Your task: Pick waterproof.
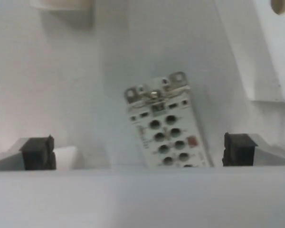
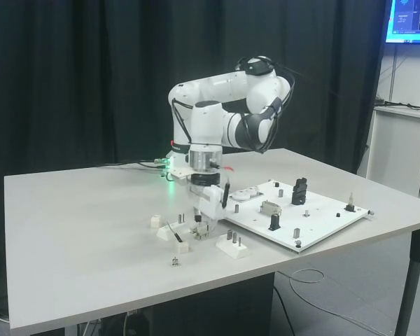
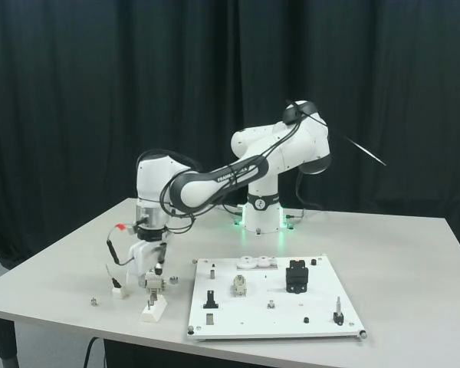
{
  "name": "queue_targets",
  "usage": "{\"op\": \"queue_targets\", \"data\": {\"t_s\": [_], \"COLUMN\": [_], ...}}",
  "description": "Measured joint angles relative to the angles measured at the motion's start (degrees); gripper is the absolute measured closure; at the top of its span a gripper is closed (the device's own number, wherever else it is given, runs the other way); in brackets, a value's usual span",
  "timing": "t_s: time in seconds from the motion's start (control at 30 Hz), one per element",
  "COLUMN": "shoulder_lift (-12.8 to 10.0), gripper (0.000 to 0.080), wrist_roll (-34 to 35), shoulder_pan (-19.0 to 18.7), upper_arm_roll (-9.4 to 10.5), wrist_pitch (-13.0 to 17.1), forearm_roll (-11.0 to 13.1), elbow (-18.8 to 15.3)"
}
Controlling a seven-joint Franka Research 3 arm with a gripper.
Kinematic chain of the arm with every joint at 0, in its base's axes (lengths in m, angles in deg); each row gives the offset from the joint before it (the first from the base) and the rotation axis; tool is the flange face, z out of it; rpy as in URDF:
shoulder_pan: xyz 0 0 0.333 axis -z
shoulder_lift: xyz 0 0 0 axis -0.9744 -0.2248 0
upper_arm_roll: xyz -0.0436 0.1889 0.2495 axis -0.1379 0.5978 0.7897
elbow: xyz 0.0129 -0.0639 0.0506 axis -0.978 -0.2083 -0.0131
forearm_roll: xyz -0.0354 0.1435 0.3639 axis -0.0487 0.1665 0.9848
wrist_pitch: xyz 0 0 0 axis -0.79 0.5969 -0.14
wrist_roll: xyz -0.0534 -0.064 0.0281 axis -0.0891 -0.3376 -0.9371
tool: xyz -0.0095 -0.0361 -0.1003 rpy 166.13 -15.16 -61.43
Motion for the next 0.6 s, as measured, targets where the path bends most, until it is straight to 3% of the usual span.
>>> {"op": "queue_targets", "data": {"t_s": [0.1,0.13,0.6], "shoulder_lift": [0.1,0.1,0.6], "gripper": [0.0098,0.0008,0.0003], "wrist_roll": [0.0,0.0,0.0], "shoulder_pan": [-0.2,-0.2,-0.7], "upper_arm_roll": [-1.00,-1.32,-3.82], "wrist_pitch": [0.0,-0.1,-1.6], "forearm_roll": [0.0,-0.1,-0.8], "elbow": [0.2,0.3,0.7]}}
